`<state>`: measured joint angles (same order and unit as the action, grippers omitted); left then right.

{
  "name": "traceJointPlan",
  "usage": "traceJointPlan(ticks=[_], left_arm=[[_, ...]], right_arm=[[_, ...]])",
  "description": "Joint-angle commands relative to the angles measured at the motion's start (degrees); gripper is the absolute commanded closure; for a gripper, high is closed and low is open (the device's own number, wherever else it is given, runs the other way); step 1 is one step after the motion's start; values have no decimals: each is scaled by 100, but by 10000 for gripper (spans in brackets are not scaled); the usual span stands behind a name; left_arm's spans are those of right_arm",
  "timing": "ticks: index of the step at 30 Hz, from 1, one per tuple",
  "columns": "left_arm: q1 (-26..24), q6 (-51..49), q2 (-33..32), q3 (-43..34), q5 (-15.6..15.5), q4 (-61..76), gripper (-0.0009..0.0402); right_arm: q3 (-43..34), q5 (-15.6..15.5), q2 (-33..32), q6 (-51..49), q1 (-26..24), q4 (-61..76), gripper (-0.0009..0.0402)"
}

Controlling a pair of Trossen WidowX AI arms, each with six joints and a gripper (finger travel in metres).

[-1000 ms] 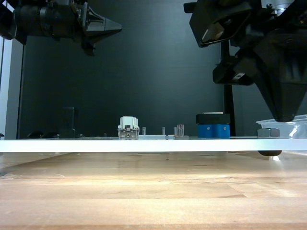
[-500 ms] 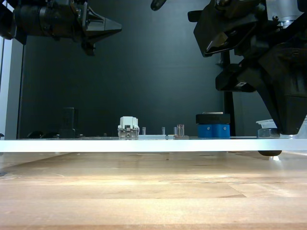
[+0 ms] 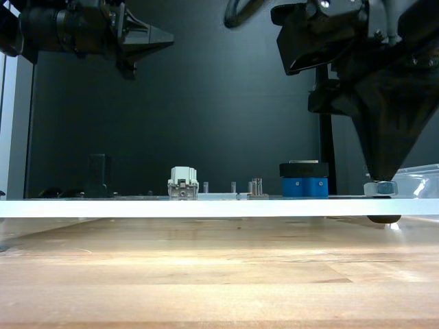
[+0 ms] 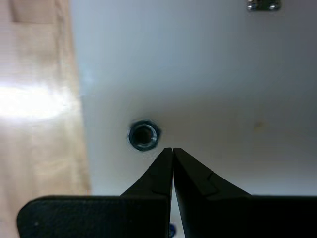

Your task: Unfasten the M12 nut and place it in the container

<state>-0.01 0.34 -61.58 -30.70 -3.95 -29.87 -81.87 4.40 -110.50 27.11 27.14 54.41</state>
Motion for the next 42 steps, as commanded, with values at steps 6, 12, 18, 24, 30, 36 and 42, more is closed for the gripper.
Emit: traceJointPlan(ticks=[6,12,18,24,30,36,42], left_arm=[[2,2,0,0,0,2,393],[0,2,0,0,0,0,393],[2,2,0,-2,0,2,393],[2,2,0,0,0,2,393],[0,2,0,-2,0,0,393],[0,2,0,0,0,2,393],[0,2,0,-2,0,0,393]], right_arm=[[-42,-1132,79,404,13,-131,393],[31,-1147,-44,356,17,-337,393],[33,-887,-63,382,13,-308,393],[33,-844,-61,350,7,-308,393],[22,415,-50,503,0,-55,393],[-243,826,-22,509,2,564,393],[-385,81,4,549,0,570,393]])
